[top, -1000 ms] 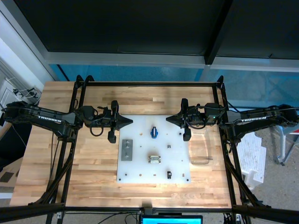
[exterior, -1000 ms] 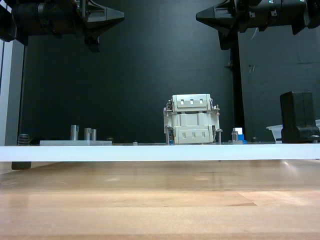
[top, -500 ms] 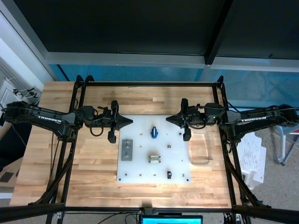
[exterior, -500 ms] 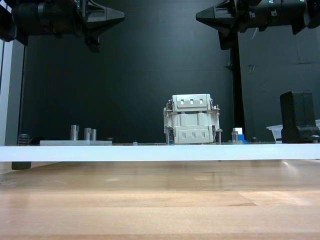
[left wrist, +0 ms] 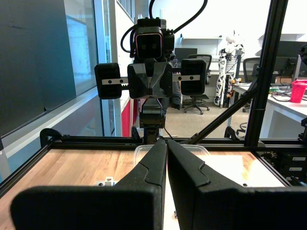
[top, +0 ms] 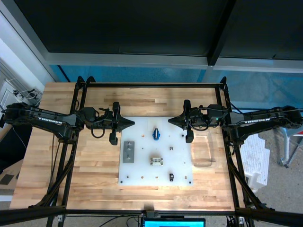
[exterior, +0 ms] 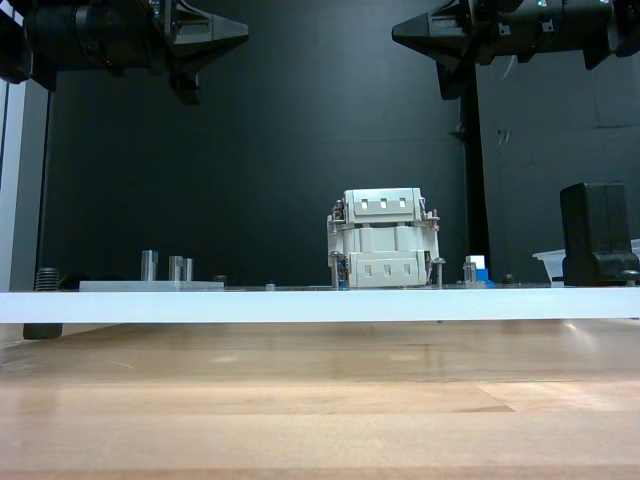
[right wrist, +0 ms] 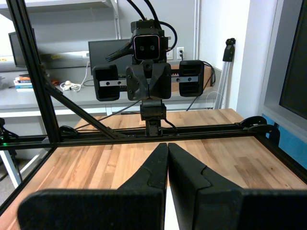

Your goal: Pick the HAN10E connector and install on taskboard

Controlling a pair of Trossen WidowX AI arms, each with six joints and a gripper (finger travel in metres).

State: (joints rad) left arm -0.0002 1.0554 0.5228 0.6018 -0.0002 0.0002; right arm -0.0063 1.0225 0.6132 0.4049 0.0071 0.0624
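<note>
The black, jointed left arm [top: 42, 118] reaches in level from the scene's left. Its black left gripper [top: 129, 123] is held high and points right, its two tapered fingers pressed together into a single point. The matching black right arm [top: 258, 118] mirrors this from the scene's right. Its black right gripper [top: 173, 119] sits at the same height and points left, its fingers likewise closed with no gap. The two tips face each other, well apart, in the far half of the scene.

HAN10E connector [top: 155, 161]: small pale grey-beige block, upright, two-tiered in the low view; it sits near the middle of the taskboard [top: 142, 176]. The taskboard: flat white plate with small holes, lying level.
</note>
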